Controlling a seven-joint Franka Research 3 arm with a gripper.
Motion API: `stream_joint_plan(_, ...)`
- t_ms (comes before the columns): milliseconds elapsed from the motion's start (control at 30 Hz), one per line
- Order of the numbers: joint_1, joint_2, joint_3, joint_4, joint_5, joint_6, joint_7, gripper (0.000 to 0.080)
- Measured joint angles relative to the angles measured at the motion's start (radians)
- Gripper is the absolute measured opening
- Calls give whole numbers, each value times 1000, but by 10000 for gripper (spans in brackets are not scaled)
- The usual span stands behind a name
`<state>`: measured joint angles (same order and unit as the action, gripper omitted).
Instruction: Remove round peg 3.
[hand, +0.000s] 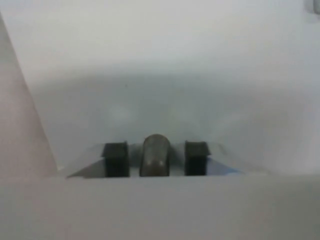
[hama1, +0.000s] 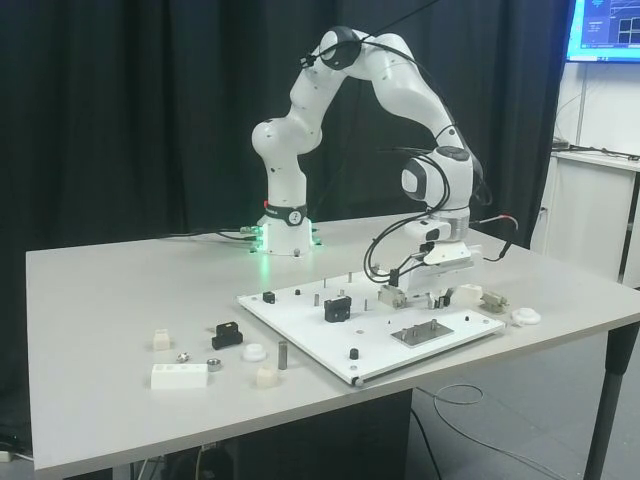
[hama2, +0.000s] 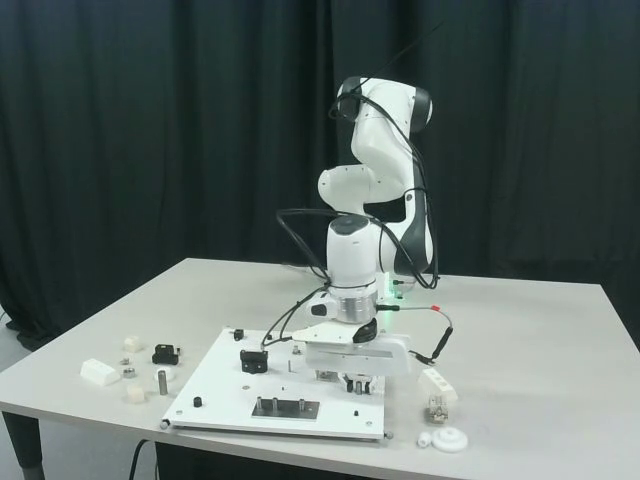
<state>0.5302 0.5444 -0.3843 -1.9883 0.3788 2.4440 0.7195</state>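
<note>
In the wrist view a grey round peg (hand: 156, 156) stands upright between my two black fingertips (hand: 116, 159), with a narrow gap on each side of it. The gripper (hand: 156, 160) is open and straddles the peg without touching it. The room views show the gripper (hama1: 432, 297) (hama2: 352, 381) low over the far right part of the white board (hama1: 300, 318) (hama2: 212, 388). There the hand hides the peg.
On the board are a black block (hama1: 336, 309) (hama2: 252, 360), a metal plate (hama1: 421, 333) (hama2: 283, 407) and small pegs. Left of the board lie a white block (hama1: 180, 375), a black piece (hama1: 228, 333) and a grey cylinder (hama1: 283, 353). A white gear (hama1: 526, 316) (hama2: 450, 438) lies to its right.
</note>
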Motion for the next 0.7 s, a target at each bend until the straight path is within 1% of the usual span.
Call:
stream_joint_plan(167,0,2,2,-2,-2,3,2,380)
stream_joint_plan(200,0,2,2,-2,-3,3,2,216)
stream_joint_plan(233,0,2,2,-2,-3,4,2,113)
stream_joint_plan(700,1,0,3,-1,-18,4,3,114)
